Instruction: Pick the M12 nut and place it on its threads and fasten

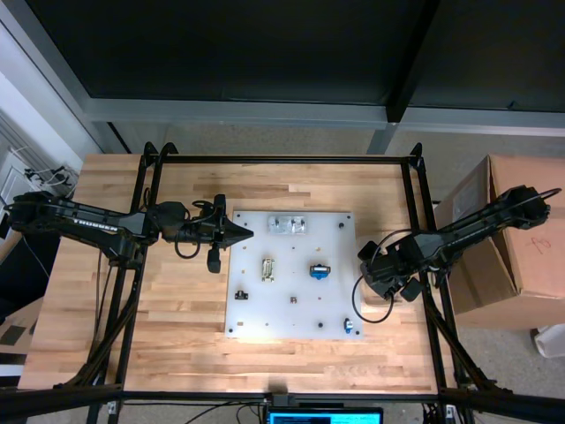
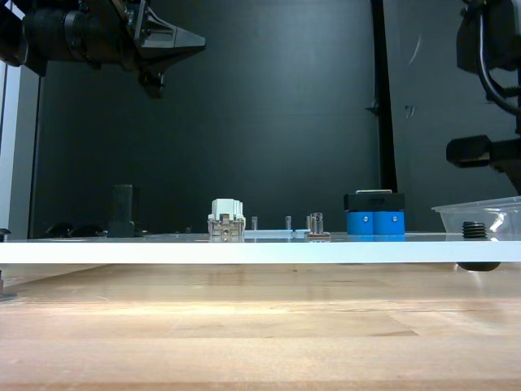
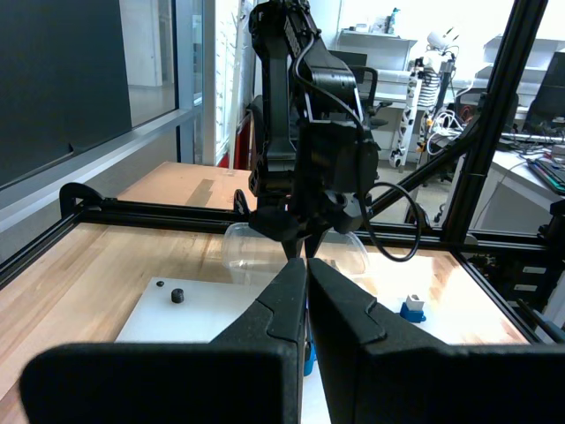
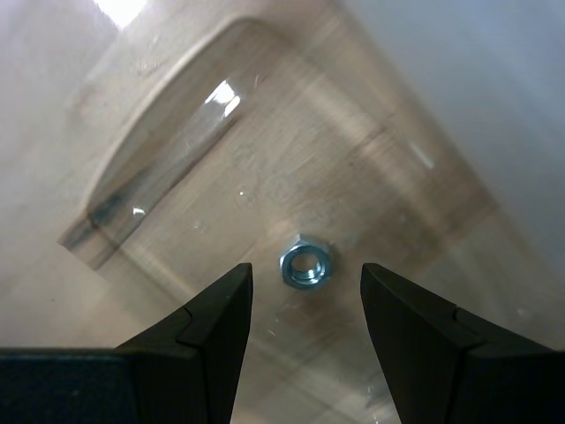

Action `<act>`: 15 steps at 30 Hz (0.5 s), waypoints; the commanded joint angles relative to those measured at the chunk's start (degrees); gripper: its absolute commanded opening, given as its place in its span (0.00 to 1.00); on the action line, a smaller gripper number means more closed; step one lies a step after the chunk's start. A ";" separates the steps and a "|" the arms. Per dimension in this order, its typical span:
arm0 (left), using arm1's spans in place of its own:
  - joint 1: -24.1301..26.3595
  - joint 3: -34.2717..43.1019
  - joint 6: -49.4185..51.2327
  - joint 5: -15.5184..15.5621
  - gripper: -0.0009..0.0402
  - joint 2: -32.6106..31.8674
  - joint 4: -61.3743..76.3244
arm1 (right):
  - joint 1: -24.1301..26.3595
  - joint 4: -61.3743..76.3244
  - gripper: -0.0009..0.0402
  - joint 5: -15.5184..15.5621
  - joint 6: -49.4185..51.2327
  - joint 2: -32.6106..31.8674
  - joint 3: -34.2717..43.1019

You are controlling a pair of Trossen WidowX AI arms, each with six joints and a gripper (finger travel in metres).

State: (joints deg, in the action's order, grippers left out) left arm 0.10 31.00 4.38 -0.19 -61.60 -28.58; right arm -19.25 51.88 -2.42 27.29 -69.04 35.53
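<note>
The small silver M12 nut (image 4: 305, 267) lies flat and free on the floor of the clear tray (image 4: 150, 168). My right gripper (image 4: 305, 284) hangs just above it, open, with one finger on each side of the nut and neither touching it. In the high view the right gripper (image 1: 387, 284) is over the tray (image 1: 376, 306), just off the board's right edge. The black ribbed stud (image 2: 475, 230) stands bare, its ribs showing. My left gripper (image 1: 240, 234) is held high over the board's left edge, shut with nothing in it (image 3: 306, 262).
The white board (image 1: 291, 309) carries a blue block (image 2: 374, 221), a white connector (image 2: 227, 221), a silver post (image 2: 316, 222) and a clear block (image 1: 288, 225). A black frame rail (image 1: 422, 265) runs beside the right arm. A cardboard box (image 1: 508, 256) stands off the table's right side.
</note>
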 commanded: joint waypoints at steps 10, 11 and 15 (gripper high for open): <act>-0.02 0.00 0.00 0.00 0.02 0.00 0.00 | -0.15 -3.91 0.43 0.00 3.67 -0.85 -2.99; -0.02 0.00 -0.02 0.00 0.02 0.00 0.00 | -0.13 -4.20 0.43 0.00 3.67 -0.85 -3.21; 0.00 0.00 0.00 0.00 0.02 0.00 0.00 | -0.13 -5.46 0.43 0.00 3.67 -0.85 -4.26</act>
State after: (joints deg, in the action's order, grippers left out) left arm 0.10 31.00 4.38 -0.19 -61.60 -28.56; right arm -19.38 46.72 -2.42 30.98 -69.91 31.53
